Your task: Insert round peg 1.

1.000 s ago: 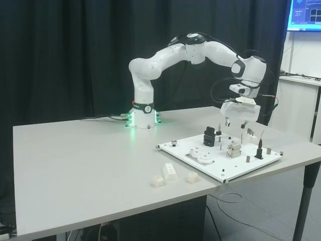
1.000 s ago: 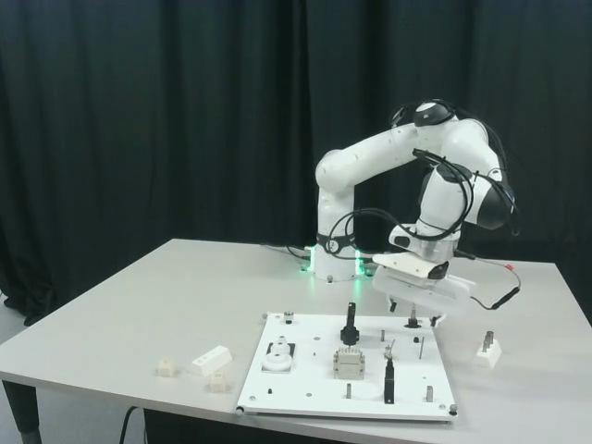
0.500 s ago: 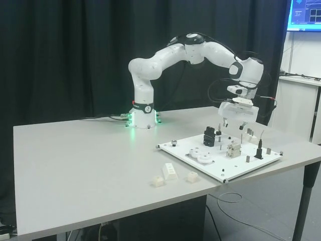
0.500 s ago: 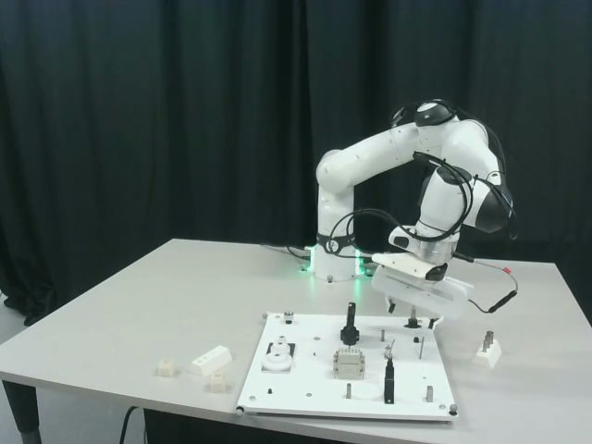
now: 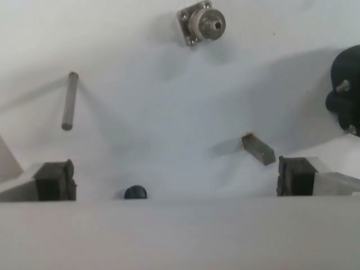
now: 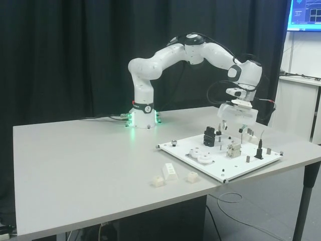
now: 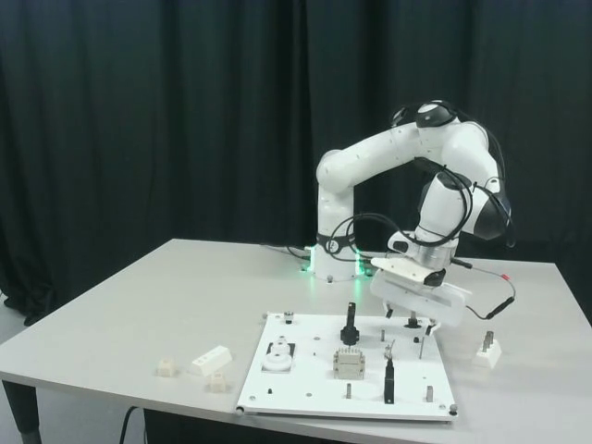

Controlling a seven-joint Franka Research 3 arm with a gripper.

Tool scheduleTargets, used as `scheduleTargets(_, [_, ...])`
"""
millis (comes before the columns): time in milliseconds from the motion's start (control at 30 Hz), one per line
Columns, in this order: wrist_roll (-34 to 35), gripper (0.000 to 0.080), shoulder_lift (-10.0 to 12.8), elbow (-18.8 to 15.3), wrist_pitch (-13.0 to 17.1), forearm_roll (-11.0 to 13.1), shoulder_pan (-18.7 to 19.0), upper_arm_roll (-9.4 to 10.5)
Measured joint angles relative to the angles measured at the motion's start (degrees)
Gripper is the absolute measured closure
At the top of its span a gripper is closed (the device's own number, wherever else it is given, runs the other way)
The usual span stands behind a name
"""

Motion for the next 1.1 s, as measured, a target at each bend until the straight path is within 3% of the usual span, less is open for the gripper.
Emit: scheduleTargets(1100, [0.79,0.0003,-0.01,-2.41,6.30,0.07,-0.04,1.12])
